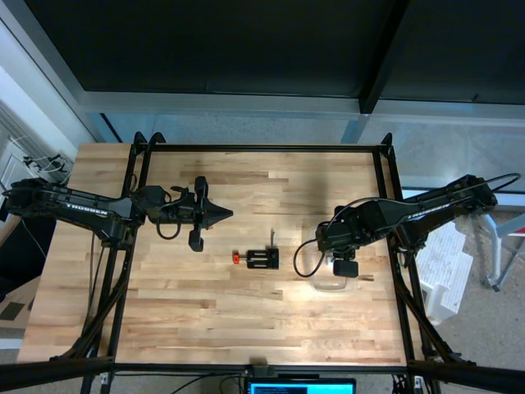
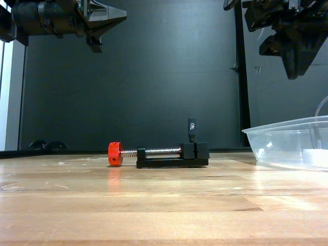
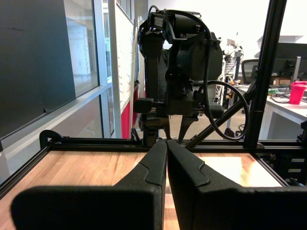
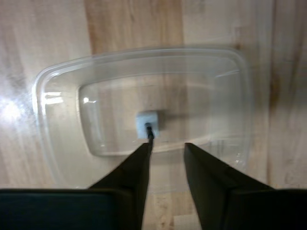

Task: Pick the USB-C connector and install on taskboard

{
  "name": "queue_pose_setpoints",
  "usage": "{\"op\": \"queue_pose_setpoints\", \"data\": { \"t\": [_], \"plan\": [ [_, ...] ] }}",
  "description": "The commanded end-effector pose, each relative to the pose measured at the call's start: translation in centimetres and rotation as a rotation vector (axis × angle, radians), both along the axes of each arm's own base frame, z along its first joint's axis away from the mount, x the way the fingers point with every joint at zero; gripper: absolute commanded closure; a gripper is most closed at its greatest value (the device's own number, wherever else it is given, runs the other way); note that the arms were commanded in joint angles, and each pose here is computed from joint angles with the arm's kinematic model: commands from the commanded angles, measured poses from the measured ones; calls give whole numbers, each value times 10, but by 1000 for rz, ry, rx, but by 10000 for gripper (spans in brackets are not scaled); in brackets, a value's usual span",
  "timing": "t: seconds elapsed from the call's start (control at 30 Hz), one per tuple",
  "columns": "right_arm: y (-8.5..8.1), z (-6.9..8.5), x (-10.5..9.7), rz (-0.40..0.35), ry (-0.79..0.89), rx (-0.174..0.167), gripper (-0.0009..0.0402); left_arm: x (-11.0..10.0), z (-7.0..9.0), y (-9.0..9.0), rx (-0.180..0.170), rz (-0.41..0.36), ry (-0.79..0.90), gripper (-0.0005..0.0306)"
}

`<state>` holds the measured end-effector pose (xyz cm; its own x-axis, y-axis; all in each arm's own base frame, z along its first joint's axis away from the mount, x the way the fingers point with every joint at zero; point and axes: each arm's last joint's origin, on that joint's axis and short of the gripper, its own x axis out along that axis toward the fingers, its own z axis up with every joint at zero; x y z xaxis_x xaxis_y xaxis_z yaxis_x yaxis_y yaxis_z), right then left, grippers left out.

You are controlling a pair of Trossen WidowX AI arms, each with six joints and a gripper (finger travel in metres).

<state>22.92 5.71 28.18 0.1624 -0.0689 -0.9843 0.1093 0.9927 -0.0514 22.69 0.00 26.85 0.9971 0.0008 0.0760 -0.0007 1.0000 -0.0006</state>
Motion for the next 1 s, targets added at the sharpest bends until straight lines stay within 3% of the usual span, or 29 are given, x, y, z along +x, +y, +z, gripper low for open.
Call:
{"op": "queue_pose_setpoints", "data": {
  "t": [0.03, 0.27, 1.0],
  "plan": [
    [0, -2, -1, -2, 7, -6, 238, 0, 0, 0, 0, 0, 0, 300],
    [5, -15, -5, 1, 43, -14, 186, 0, 0, 0, 0, 0, 0, 300],
    [15, -57, -8, 22, 41, -3, 185, 0, 0, 0, 0, 0, 0, 300]
  ]
}}
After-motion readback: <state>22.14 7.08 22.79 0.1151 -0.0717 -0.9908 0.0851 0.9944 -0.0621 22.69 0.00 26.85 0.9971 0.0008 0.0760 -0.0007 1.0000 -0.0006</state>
